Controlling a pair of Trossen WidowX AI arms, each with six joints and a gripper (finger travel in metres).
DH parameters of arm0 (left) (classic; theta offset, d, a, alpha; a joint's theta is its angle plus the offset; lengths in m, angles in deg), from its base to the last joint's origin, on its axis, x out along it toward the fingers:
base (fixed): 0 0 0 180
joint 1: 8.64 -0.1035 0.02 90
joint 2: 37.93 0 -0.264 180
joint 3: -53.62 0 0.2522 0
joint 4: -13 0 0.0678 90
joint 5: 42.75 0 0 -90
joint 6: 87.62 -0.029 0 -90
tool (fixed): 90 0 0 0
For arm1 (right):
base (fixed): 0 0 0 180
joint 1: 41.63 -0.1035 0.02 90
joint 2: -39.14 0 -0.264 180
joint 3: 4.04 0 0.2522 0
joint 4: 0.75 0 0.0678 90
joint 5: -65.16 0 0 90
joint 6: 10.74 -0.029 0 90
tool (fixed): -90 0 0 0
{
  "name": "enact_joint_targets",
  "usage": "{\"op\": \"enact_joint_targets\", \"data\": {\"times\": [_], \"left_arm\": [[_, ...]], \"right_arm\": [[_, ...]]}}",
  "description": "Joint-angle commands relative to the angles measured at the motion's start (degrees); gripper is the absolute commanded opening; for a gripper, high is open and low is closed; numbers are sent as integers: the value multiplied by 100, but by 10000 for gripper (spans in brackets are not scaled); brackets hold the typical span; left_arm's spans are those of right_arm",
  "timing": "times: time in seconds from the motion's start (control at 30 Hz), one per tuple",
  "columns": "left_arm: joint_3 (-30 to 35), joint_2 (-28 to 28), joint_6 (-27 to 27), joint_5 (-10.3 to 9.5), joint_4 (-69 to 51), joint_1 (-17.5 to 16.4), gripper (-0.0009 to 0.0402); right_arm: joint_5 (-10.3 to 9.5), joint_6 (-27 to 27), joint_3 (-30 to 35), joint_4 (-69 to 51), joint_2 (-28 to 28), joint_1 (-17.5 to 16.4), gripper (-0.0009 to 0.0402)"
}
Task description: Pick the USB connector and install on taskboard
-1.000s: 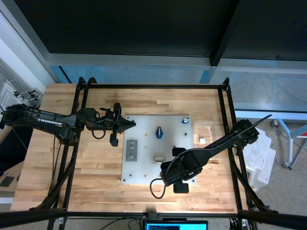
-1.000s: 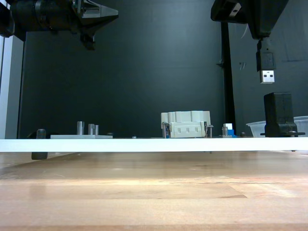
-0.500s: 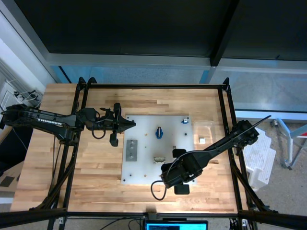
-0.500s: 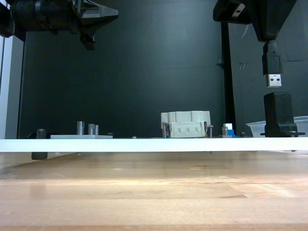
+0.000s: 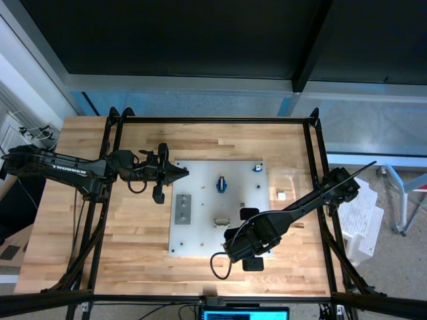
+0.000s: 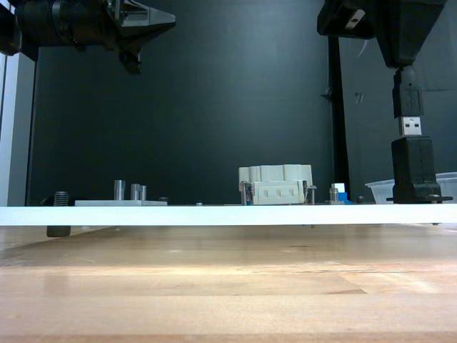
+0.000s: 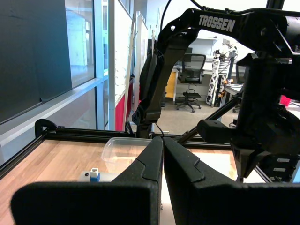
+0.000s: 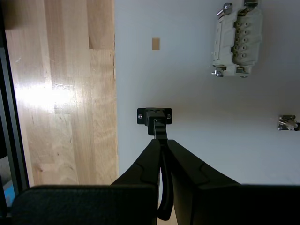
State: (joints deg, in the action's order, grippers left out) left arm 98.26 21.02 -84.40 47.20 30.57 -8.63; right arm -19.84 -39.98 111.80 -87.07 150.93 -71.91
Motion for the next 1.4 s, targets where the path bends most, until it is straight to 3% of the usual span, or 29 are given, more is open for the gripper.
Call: {"op": "enact_joint_targets", "data": {"times": [0.03, 1.4], "left_arm": [[0, 2, 0, 2, 2, -2, 0], [0, 2, 0, 2, 2, 0, 0]], "right_arm": [[-2, 31, 4, 24, 20, -7, 0], [-7, 13, -352, 302, 20, -26, 0]]}}
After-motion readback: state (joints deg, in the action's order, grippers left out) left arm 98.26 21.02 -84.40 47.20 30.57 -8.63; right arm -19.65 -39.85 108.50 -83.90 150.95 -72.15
